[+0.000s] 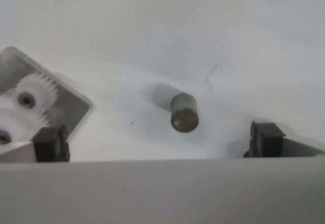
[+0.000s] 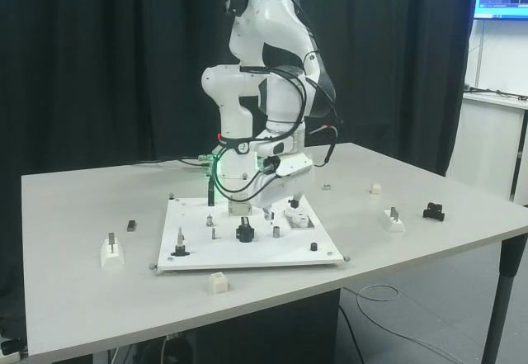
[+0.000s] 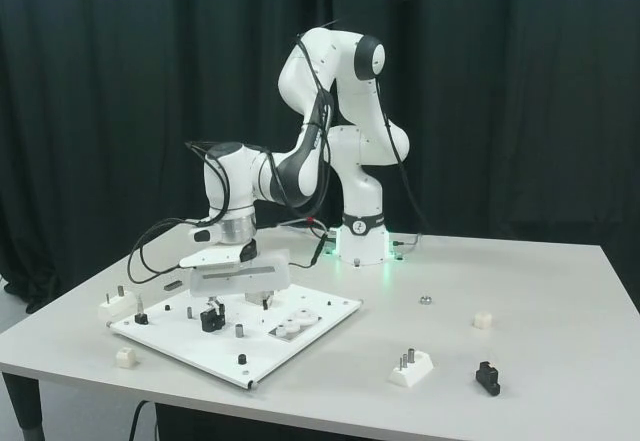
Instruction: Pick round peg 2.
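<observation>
Black on both fingertips [image 1: 51,144], and found them spread wide apart, clamped on nothing. Placed the gripper [image 1: 158,141] low over the white board [image 1: 152,41], with the peg [image 1: 184,113] standing upright on it a little ahead of the line between the tips, roughly midway and touching neither. Judged the step as the last of the approach, the pick itself not yet begun. Reckoned the next move to call for a short advance to bring the peg squarely between the pads, a small drop so the grip falls on the shank and not the top, then a square closing to avoid tipping it. Noted the gear plate [image 1: 56,104] with its white gears close beside one fingertip, a thing to keep clear of in closing. Lost the near part of the wrist view to a grey band of the gripper's own body, and the gear plate to the frame edge. Could not tell whether the peg sat in a hole or loose on the board. Farther off, from the room cameras, could not pick this peg out with confidence among the small parts under the arm [image 2: 264,17], nor confirm its number, nor name the small pieces scattered on the grey table [image 2: 82,207].
</observation>
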Available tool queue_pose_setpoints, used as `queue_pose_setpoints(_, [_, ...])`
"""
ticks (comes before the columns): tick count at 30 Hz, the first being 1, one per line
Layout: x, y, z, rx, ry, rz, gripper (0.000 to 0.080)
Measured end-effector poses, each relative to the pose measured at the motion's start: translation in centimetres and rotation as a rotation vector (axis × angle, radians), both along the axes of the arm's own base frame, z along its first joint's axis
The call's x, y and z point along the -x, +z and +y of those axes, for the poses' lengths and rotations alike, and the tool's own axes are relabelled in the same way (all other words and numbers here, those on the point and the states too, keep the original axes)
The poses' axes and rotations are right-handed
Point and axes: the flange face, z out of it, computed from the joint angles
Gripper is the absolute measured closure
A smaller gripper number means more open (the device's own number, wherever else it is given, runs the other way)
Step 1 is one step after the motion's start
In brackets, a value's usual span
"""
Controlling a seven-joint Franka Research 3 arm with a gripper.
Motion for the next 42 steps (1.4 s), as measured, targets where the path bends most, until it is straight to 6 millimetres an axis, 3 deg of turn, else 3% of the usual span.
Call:
queue_pose_setpoints(23, [0.1, 1.8, 0.0, -0.008, -0.060, -0.002, 0.0003])
queue_pose_setpoints(42, [-0.2, 1.8, 1.8, -0.014, -0.072, 0.005, 0.0003])
